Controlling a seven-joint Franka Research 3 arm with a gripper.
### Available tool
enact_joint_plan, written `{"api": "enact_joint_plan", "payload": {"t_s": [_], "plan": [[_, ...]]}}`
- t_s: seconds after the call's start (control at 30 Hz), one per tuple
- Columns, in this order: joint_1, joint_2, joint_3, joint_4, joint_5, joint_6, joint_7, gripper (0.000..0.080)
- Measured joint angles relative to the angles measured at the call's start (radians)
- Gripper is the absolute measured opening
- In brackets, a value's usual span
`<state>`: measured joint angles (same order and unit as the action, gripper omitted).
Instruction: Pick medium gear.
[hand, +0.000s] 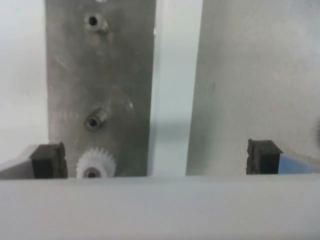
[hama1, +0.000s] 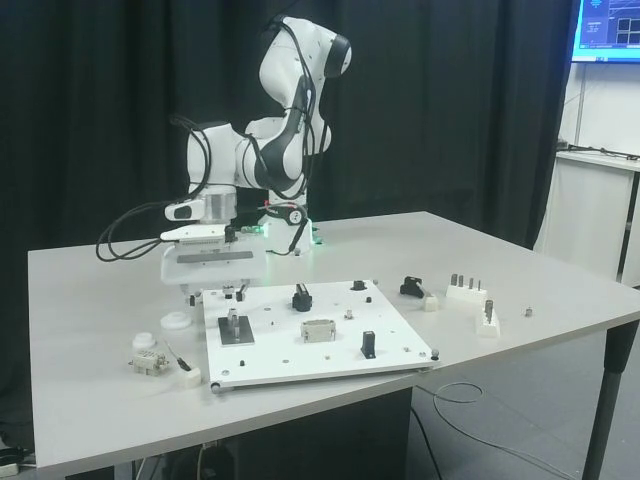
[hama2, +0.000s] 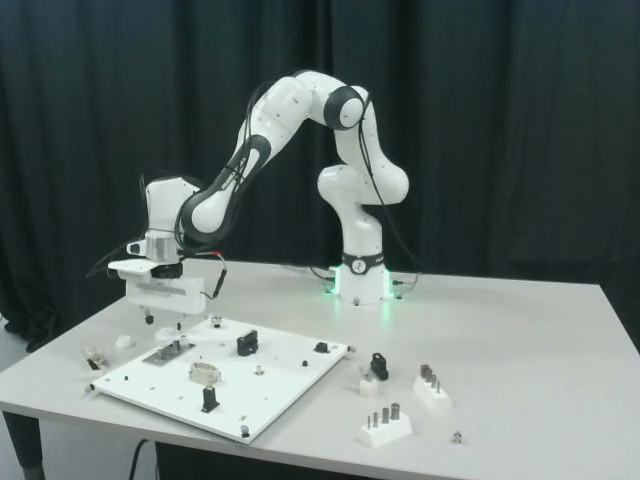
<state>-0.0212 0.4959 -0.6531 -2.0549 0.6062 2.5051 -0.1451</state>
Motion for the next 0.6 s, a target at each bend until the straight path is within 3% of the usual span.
{"api": "enact_joint_plan", "payload": {"t_s": [0.6], "plan": [[0.000,-0.031,-0.004,0.000,-0.001,-0.020,0.000,0.0800]]}}
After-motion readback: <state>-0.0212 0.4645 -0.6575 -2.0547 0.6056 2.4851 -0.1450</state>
